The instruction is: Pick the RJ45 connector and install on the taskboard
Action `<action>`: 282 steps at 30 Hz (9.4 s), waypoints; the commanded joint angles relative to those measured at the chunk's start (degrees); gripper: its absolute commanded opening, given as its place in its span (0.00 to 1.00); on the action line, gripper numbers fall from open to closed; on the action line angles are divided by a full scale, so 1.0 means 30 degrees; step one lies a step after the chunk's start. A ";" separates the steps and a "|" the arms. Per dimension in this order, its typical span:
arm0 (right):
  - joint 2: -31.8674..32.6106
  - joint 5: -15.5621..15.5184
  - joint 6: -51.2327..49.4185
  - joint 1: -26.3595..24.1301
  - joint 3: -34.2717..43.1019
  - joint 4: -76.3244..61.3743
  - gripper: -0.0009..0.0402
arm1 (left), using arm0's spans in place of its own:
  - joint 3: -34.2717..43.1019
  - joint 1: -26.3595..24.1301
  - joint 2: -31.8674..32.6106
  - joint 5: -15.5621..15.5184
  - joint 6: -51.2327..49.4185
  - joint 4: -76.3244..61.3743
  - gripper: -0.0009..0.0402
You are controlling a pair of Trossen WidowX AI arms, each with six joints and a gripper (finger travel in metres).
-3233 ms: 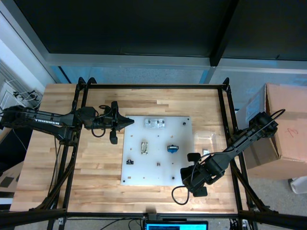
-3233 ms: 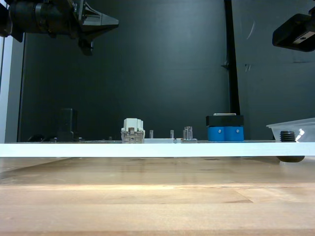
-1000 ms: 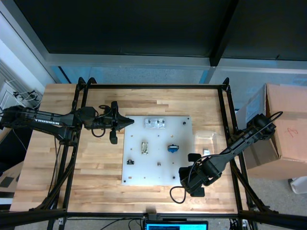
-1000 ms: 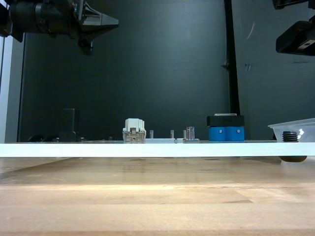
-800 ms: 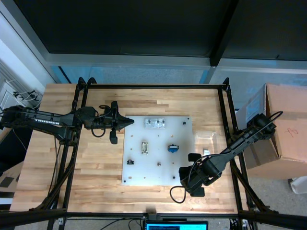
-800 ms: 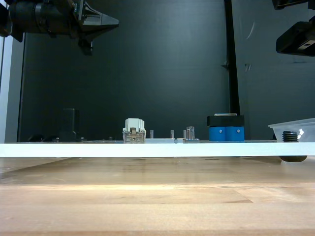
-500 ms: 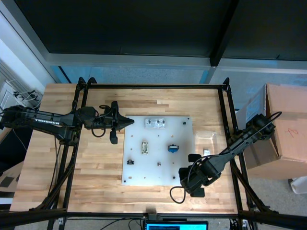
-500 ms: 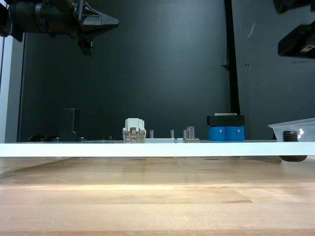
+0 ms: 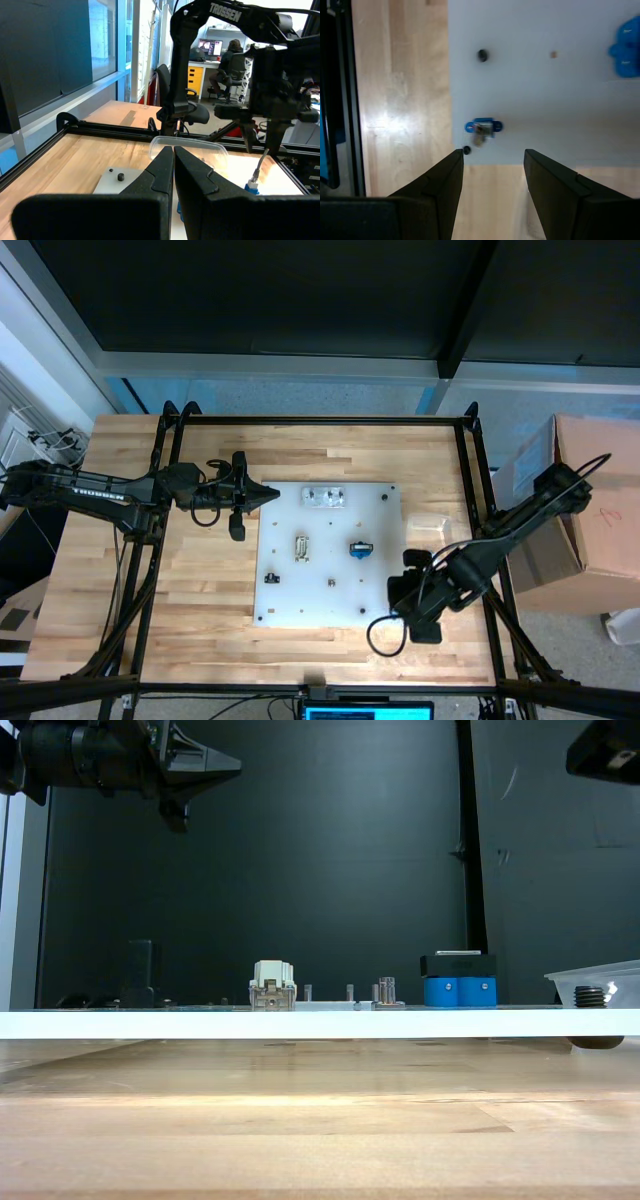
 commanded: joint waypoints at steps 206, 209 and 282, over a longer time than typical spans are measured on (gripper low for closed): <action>-1.1191 -0.2506 -1.1621 -1.3828 -1.4440 2.7889 0.02 | 0.0000 0.0007 0.0000 0.0000 0.0000 0.0000 0.02; -1.1191 -0.2506 -1.1621 -1.3835 -1.4440 2.7889 0.02 | 0.0000 0.0007 0.0000 0.0000 0.0000 0.0000 0.02; -1.1191 -0.2506 -1.1621 -1.3835 -1.4440 2.7882 0.02 | 0.0000 0.0007 0.0000 0.0000 0.0007 0.0000 0.02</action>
